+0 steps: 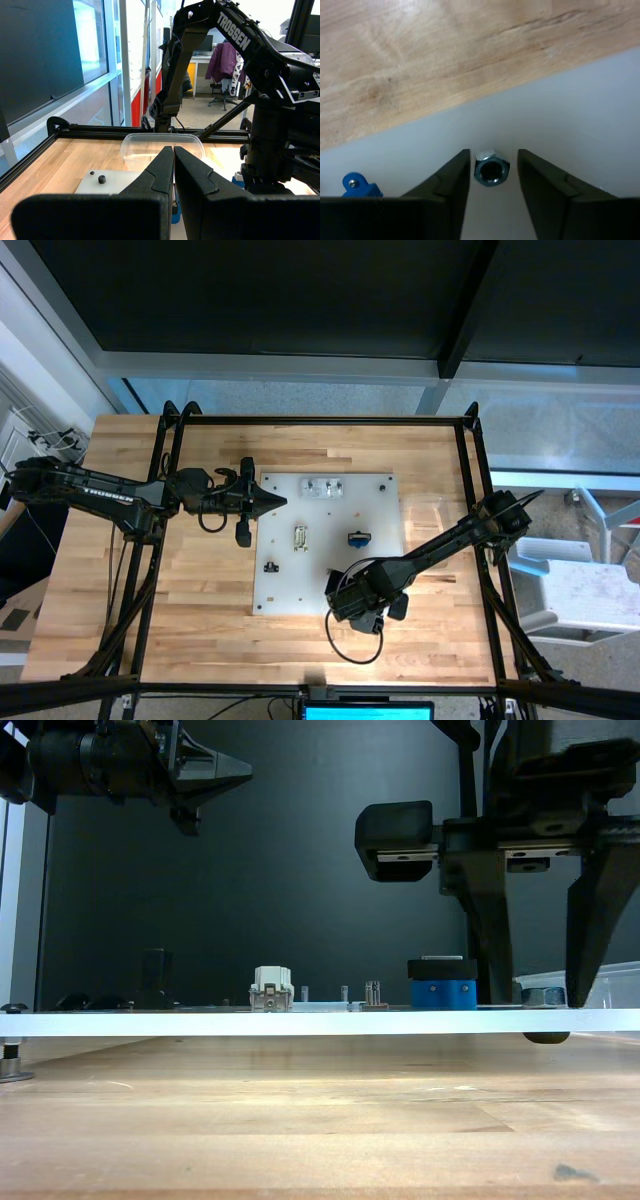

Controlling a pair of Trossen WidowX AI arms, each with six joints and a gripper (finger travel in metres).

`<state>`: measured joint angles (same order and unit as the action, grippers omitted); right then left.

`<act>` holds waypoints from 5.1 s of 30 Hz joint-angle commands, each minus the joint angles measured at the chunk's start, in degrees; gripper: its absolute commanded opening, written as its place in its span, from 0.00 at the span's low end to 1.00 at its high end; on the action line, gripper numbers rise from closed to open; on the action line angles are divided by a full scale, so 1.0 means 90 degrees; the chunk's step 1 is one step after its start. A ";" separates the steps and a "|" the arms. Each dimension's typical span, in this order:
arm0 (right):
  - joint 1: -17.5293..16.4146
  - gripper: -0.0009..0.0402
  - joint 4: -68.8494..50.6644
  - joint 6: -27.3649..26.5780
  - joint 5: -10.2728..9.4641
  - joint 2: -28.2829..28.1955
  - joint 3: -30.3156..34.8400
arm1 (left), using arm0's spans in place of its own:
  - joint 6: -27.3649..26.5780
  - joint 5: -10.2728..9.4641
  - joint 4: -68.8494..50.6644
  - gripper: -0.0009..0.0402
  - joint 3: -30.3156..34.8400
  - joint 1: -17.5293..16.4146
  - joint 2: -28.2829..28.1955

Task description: Unfasten the M12 fastener and place in the container

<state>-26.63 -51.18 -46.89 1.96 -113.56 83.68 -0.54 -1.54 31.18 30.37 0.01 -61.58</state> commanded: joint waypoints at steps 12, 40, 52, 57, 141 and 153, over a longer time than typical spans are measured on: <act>-0.0002 0.54 -0.0296 0.1275 -0.0005 0.0481 0.0002 | 0.0000 0.0002 0.0000 0.02 0.0000 0.0000 -0.0002; 0.0000 0.02 0.0840 0.7667 -0.0561 0.0814 -0.1032 | 0.0000 0.0002 0.0000 0.02 0.0000 0.0000 -0.0002; 0.0000 0.02 0.0967 0.7660 -0.0508 0.0814 -0.1178 | 0.0000 0.0002 0.0000 0.02 0.0000 -0.0002 -0.0002; 0.0000 0.02 0.0981 0.7660 -0.0505 0.0814 -0.1202 | 0.0000 0.0002 0.0000 0.02 0.0000 -0.0002 -0.0002; -0.0046 0.02 0.0160 0.7888 -0.0566 0.0920 -0.0495 | 0.0000 0.0000 0.0002 0.02 0.0000 0.0000 -0.0002; -0.0095 0.02 0.0610 0.8114 -0.0559 0.0580 -0.0682 | 0.0000 0.0002 0.0000 0.02 0.0000 0.0000 -0.0002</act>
<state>-27.44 -45.76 26.11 -3.20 -107.94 77.67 -0.56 -1.52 31.18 30.37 0.01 -61.60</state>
